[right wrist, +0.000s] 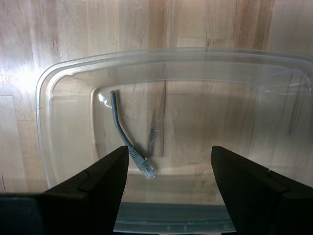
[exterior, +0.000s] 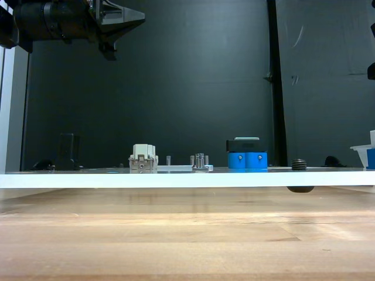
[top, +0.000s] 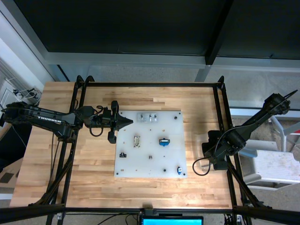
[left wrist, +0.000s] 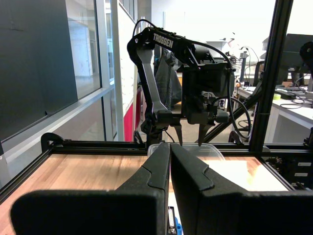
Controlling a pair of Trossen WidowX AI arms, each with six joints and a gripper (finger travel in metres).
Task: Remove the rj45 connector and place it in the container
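Note:
The rj45 connector (right wrist: 145, 168), a small clear plug on a short grey cable stub, lies on the floor of the container (right wrist: 45, 98), a clear tray resting on the wooden table. My right gripper (right wrist: 169, 152) hangs open just above the tray, its fingers on either side of the plug and not touching it. In the high view the right gripper (top: 212, 151) is right of the white board (top: 150, 165), covering most of the container (top: 200, 138). My left gripper (top: 129, 121) is shut and empty, held high over the board's left edge (exterior: 138, 20).
On the board stand a beige-grey connector (top: 137, 141), a bright-blue connector (top: 163, 142) and small metal and black fittings. Black frame posts (top: 222, 117) rise at both sides of the table. The left wrist view faces the right arm (left wrist: 203, 98).

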